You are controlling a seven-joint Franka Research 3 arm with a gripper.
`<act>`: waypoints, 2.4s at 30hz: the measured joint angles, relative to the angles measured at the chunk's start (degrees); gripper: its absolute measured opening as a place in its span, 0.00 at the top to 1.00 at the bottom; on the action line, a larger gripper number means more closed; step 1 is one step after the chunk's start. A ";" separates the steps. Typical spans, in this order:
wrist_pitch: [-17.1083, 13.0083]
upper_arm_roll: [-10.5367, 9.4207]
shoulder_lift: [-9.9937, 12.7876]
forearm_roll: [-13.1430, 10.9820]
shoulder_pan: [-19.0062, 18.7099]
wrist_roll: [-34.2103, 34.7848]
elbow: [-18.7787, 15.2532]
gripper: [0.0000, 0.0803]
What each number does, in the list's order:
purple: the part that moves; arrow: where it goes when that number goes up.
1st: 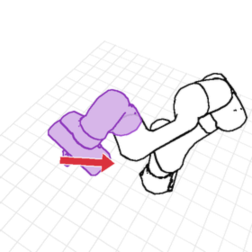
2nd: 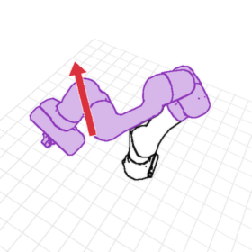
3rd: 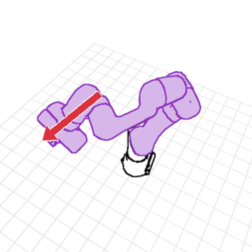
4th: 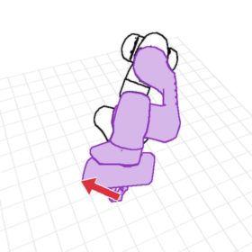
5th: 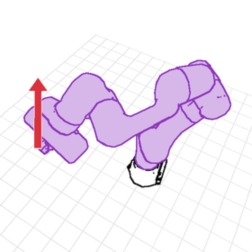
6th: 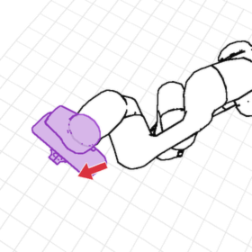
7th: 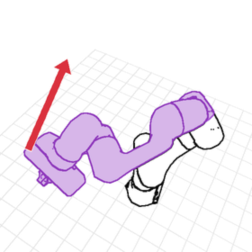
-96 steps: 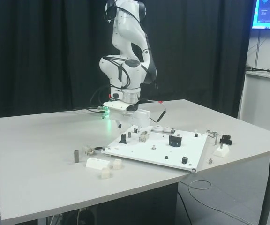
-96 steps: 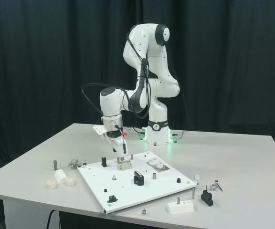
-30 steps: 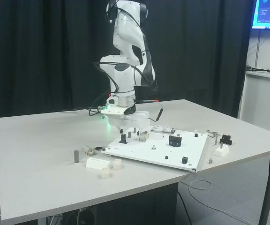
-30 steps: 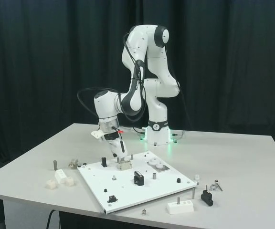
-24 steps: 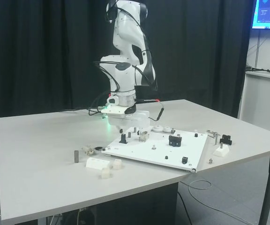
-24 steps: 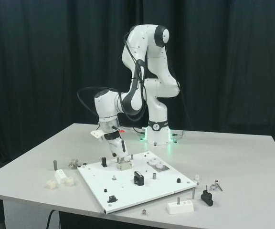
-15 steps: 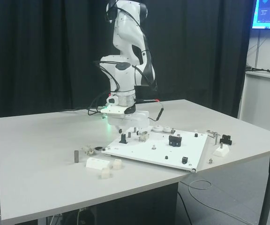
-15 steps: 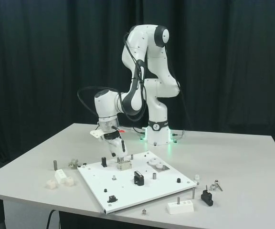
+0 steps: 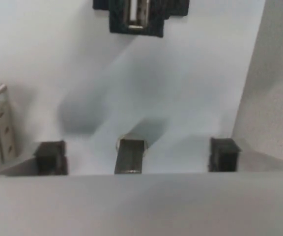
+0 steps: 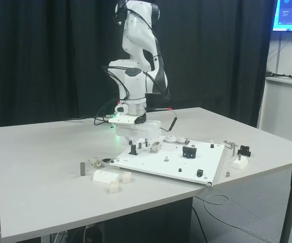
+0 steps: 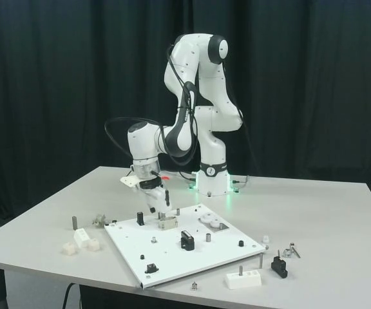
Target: Remove square peg 3.
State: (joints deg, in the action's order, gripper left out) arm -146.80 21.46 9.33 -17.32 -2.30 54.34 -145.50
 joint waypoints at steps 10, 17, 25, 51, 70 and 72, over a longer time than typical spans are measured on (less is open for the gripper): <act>0.17 0.00 0.40 0.00 -0.04 0.00 -0.05 0.38; 0.23 0.05 0.55 -0.39 -1.00 0.01 0.06 0.80; 0.23 0.28 0.56 -0.38 -1.19 0.01 0.08 0.86; 1.11 0.53 0.33 0.13 -1.24 2.50 0.44 0.86; 8.79 1.58 -5.26 7.98 -1.34 8.79 1.56 0.86; 9.96 1.58 -6.05 9.47 -1.34 10.43 1.78 0.86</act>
State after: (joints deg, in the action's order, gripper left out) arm -136.84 23.04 3.27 -7.84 -3.64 64.77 -143.72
